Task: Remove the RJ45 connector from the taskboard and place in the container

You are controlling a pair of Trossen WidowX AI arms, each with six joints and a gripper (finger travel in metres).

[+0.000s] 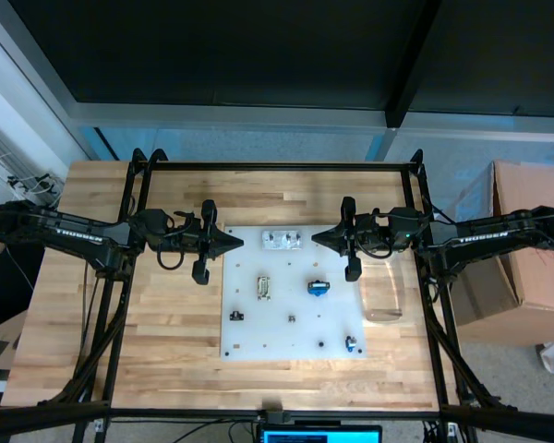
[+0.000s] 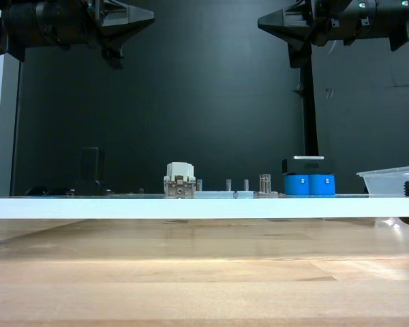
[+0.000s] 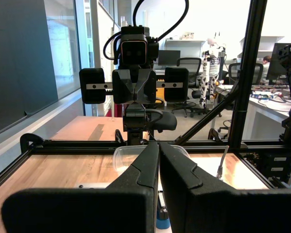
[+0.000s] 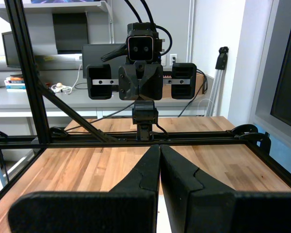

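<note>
both arms hang high above the taskboard [image 1: 249, 341]; left gripper [image 1: 239, 242] is over its left edge and right gripper [image 1: 315, 238] over the far middle, each with fingers pressed together on nothing; RJ45 connector [image 2: 264, 184] is, I think, the small clear plug standing seated on the board, not certain; container [image 1: 383, 293] sits just right of the board; I'd spread the right fingers, drop straight down, pinch the sides and pull vertically

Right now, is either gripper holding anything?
No: the left gripper and right gripper hang high above the taskboard's far end, fingers shut on nothing.
</note>
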